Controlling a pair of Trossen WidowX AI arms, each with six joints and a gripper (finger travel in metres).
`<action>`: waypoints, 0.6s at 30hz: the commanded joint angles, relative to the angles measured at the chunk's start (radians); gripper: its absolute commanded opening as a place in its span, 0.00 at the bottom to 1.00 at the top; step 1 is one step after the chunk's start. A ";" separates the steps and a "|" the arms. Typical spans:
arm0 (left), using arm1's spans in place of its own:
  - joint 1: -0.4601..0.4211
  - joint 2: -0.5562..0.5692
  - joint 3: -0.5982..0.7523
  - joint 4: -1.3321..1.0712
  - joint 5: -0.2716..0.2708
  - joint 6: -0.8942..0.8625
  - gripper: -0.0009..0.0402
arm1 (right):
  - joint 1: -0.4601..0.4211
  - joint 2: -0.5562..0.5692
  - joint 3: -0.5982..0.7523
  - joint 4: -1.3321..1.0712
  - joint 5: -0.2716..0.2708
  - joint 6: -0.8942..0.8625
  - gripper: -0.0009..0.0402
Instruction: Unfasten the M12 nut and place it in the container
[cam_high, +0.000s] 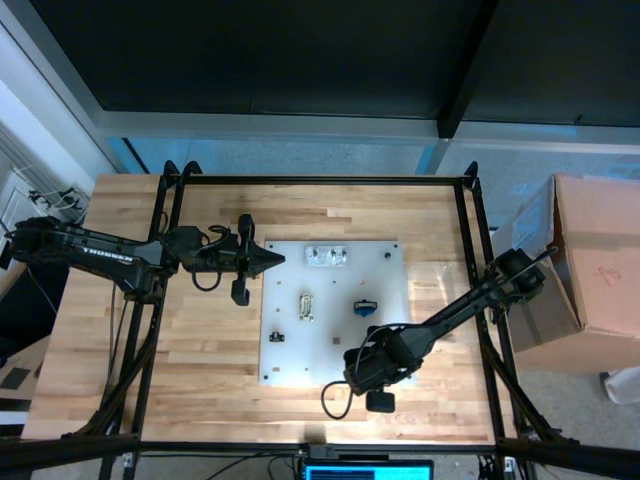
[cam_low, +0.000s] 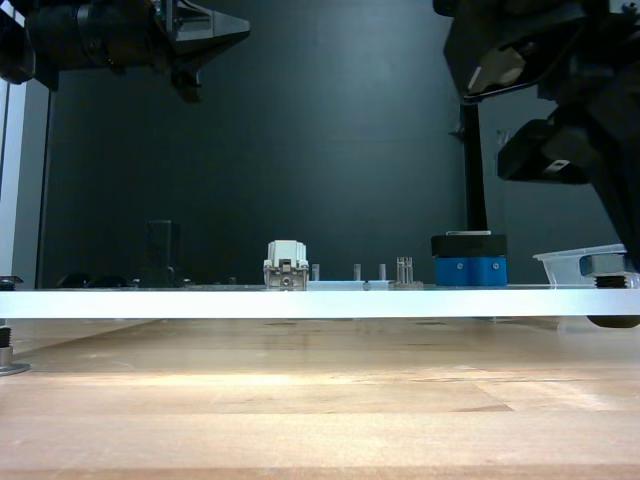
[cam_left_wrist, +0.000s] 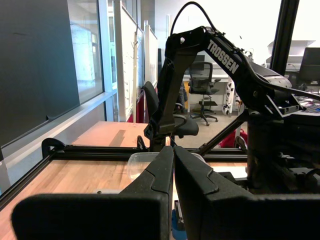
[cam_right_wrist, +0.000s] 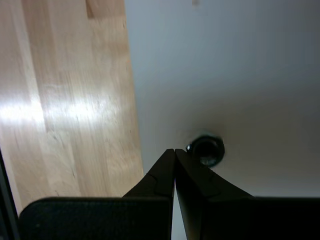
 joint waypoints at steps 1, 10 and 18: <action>0.000 0.000 0.000 0.000 0.000 0.000 0.02 | -0.002 -0.001 0.000 -0.004 0.011 0.001 0.02; 0.000 0.000 0.000 0.000 0.000 0.000 0.02 | 0.002 -0.021 0.007 -0.159 0.291 0.111 0.02; 0.000 0.000 0.000 -0.006 0.000 0.000 0.02 | 0.006 -0.056 0.009 -0.193 0.305 0.111 0.02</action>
